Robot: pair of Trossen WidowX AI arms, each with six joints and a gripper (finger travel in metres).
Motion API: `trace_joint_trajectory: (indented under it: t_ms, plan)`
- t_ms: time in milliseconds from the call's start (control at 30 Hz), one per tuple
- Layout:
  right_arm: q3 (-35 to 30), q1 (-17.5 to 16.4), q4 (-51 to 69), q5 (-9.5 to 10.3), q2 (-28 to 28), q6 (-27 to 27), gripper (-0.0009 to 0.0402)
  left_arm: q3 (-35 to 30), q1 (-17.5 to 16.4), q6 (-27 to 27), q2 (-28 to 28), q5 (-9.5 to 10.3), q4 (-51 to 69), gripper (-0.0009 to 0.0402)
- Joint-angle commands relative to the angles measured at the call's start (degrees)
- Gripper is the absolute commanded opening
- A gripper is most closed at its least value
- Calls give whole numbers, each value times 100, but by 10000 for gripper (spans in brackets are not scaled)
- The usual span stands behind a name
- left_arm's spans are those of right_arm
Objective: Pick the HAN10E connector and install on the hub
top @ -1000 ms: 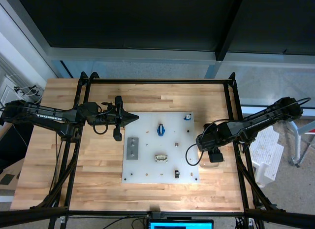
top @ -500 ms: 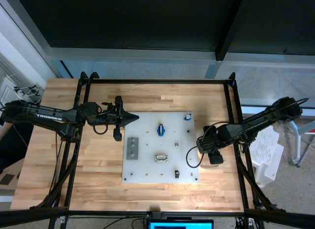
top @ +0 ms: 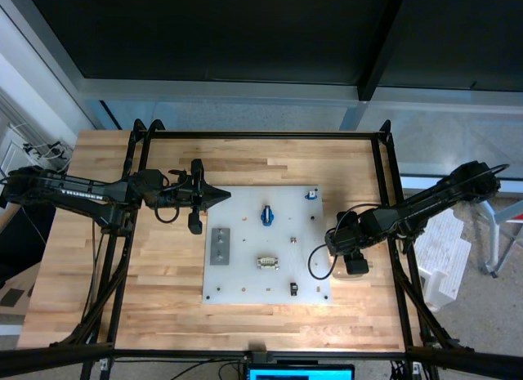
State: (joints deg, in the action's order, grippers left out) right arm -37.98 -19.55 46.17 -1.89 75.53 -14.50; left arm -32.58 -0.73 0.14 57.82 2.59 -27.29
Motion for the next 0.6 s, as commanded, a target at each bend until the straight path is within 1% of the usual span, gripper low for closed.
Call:
trace_joint_trajectory:
  t_ms: [33,167,267,400,600]
  plan:
    - [-4,2,35,-4,0,-4,240,-2,0,-2,2,0,0,1]
    - [-4,2,59,-7,0,-4,238,-2,0,0,2,0,0,1]
    - [-4,2,59,-9,0,-7,225,-2,-2,-2,2,0,0,1]
    - [-4,4,59,-11,0,-15,195,-2,-2,-2,2,0,0,1]
    - [-13,2,66,-9,-11,-15,138,-2,-2,-2,2,0,0,1]
